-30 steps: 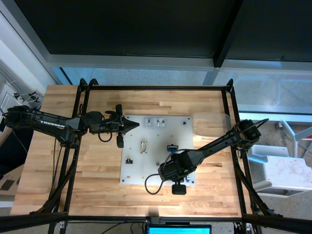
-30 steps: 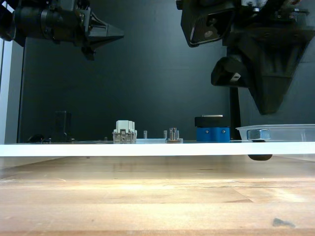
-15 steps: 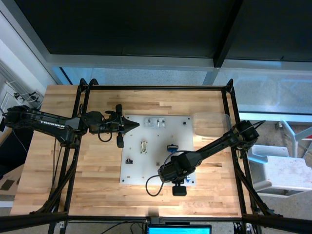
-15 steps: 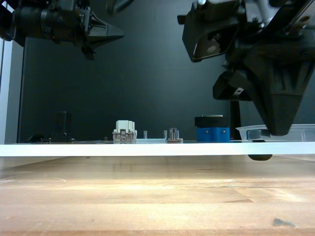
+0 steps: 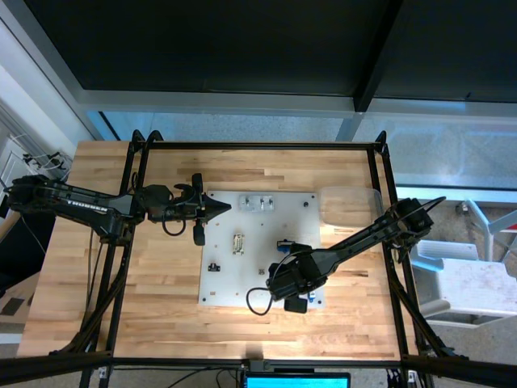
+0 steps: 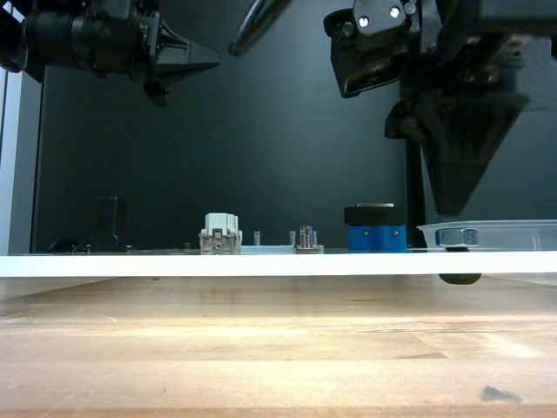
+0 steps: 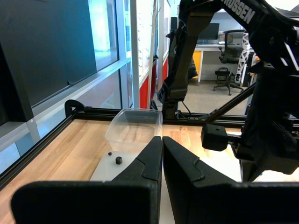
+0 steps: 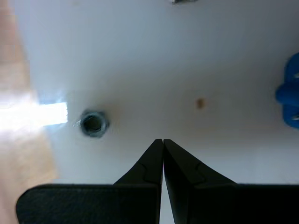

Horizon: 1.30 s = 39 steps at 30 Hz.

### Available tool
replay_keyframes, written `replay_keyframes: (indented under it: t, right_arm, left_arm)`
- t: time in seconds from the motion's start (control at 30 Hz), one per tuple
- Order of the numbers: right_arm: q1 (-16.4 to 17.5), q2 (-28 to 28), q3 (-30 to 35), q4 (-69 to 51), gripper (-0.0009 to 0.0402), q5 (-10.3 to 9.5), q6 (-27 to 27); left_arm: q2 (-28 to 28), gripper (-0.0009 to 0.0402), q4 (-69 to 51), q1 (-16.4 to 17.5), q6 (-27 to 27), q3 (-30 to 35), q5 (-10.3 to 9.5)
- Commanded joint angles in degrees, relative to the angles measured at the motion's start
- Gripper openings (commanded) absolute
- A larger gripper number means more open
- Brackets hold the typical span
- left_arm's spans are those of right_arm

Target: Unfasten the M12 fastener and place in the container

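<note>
The right tool (image 8: pixel 163 141), pinched shut on nothing, hangs beside the M12 nut (image 8: pixel 95 124), seemingly not yet off its stud. The container (image 5: pixel 349 204) looks empty. The left tool (image 7: pixel 162 140), closed, sits parked at the white board's (image 5: pixel 242 279) far-left edge.

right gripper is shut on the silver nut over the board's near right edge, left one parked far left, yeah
No. The right gripper is shut over the near right edge of the board, but on nothing: the right wrist view shows the silver nut apart from its tips. The left gripper is parked far left.
</note>
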Motion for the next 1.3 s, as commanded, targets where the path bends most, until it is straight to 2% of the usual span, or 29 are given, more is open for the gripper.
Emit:
replay_keyframes:
  t: [0.03, 0.13, 0.2, 0.37, 0.47, 0.93, 0.97, 1.03, 1.23, 1.3]
  right_arm:
    - [0.1, -0.2, 0.0, 1.1, 0.0, -6.62, -0.6]
    - [0.2, -0.4, 0.0, 3.7, 0.0, -12.83, -0.5]
    - [0.2, -0.4, 0.0, 5.5, 0.0, -15.56, -0.4]
    - [0.4, -0.4, -0.6, 7.9, 0.0, -15.13, -0.3]
    - [0.5, 0.7, -0.9, 8.8, 0.0, -14.03, 0.0]
    - [0.6, 1.6, -2.7, 10.8, 0.0, -13.81, -0.7]
    - [0.6, 1.6, -2.7, 10.8, 0.0, -13.18, -0.6]
    - [0.6, 1.5, -2.7, 10.2, 0.0, -10.43, -0.3]
    - [0.6, 0.2, -0.5, 1.0, 0.0, 1.07, 2.7]
    - [0.6, 0.2, 0.8, -1.7, 0.0, 3.39, 3.7]
  left_arm:
    - [0.0, 0.0, 0.0, 0.0, 0.0, 0.0, 0.0]
    - [0.0, 0.0, 0.0, 0.0, 0.0, 0.0, 0.0]
    - [0.0, 0.0, 0.0, 0.0, 0.0, 0.0, 0.0]
    - [0.0, 0.0, 0.0, 0.0, 0.0, 0.0, 0.0]
    - [0.0, 0.0, 0.0, 0.0, 0.0, 0.0, 0.0]
    - [0.0, 0.0, 0.0, 0.0, 0.0, 0.0, 0.0]
    - [0.0, 0.0, 0.0, 0.0, 0.0, 0.0, 0.0]
    - [0.0, 0.0, 0.0, 0.0, 0.0, 0.0, 0.0]
    - [0.0, 0.0, 0.0, 0.0, 0.0, 0.0, 0.0]
    - [0.0, 0.0, 0.0, 0.0, 0.0, 0.0, 0.02]
